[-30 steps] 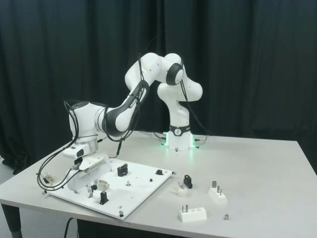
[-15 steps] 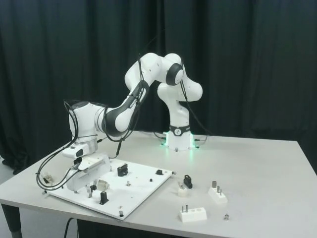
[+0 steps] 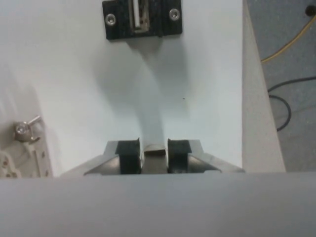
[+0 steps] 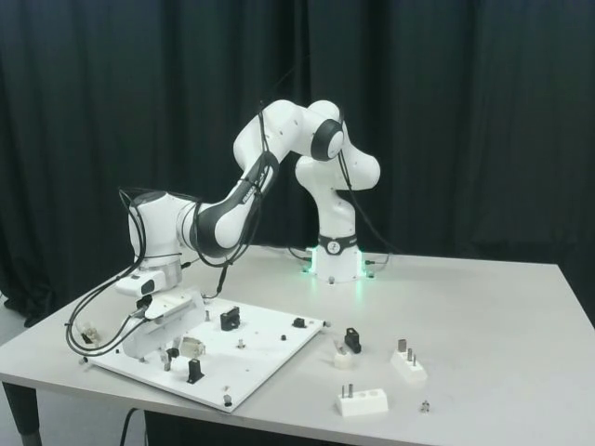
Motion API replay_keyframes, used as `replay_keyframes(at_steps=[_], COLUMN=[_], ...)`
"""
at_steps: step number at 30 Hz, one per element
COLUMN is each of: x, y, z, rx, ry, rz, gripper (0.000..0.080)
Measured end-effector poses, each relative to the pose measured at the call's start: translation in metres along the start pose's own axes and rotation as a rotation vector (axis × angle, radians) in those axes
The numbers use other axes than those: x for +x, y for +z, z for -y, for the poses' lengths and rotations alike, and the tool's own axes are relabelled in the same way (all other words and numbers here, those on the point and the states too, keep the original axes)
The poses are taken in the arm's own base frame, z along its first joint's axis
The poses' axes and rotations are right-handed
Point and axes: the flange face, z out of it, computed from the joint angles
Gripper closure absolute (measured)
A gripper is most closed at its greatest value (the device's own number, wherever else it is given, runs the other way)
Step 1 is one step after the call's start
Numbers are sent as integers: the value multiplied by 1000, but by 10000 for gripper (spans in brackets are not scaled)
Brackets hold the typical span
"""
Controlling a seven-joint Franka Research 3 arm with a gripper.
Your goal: Insert square peg 3.
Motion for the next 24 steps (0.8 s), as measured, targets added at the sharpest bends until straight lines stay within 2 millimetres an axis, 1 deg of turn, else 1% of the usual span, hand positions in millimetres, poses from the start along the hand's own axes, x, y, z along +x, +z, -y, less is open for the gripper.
replay_keyframes(at_steps=[24], x=[2], y=[2], z=[3], rx=[21], ry=[14], rz=[-18], gripper=[688])
